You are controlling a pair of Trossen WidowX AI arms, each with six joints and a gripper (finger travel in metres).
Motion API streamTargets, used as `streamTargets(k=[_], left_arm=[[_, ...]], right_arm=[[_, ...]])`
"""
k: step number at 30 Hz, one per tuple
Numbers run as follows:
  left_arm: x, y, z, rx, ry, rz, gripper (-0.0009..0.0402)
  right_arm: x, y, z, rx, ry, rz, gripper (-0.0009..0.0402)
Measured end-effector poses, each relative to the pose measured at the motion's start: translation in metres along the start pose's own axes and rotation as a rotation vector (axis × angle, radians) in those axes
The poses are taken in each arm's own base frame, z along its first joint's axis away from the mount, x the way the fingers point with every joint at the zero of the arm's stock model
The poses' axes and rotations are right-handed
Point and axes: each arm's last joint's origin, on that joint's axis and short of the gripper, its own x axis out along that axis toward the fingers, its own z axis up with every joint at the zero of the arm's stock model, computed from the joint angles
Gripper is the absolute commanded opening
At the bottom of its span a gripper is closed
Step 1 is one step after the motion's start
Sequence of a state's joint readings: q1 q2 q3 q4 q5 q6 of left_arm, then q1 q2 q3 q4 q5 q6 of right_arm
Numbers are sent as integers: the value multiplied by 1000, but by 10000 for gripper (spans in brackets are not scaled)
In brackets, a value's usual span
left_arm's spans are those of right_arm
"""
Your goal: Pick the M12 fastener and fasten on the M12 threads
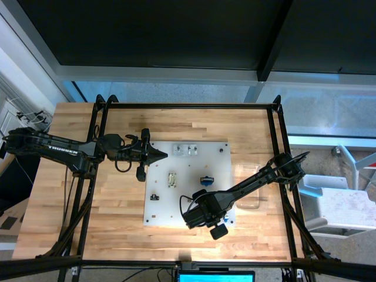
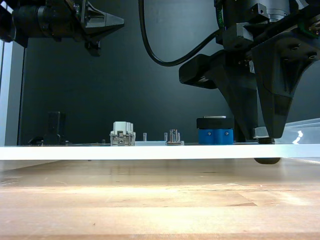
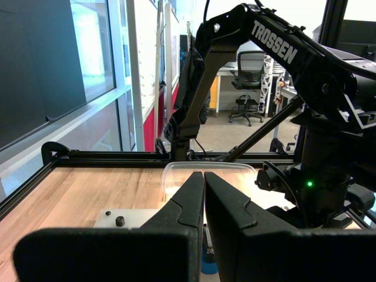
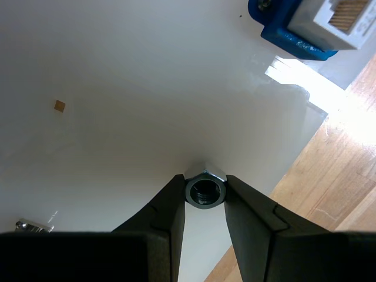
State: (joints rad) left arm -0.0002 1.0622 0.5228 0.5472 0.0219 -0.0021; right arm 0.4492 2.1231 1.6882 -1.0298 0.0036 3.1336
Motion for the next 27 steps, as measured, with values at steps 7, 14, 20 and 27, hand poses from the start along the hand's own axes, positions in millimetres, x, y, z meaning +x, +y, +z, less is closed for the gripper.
streamTargets(k=[7,14,20,27], left_arm=[[0,0,0,0,1,0,0],[0,0,0,0,1,0,0],[0,0,0,0,0,0,0],[0,0,0,0,0,0,0]], right_arm=[[-3,0,2,-1,-14,12,140],[-5,1,3,-1,-14,26,191],[-21,-2,5,-6,28,21,202],[-41,-6,8,-103,85,-45,195]])
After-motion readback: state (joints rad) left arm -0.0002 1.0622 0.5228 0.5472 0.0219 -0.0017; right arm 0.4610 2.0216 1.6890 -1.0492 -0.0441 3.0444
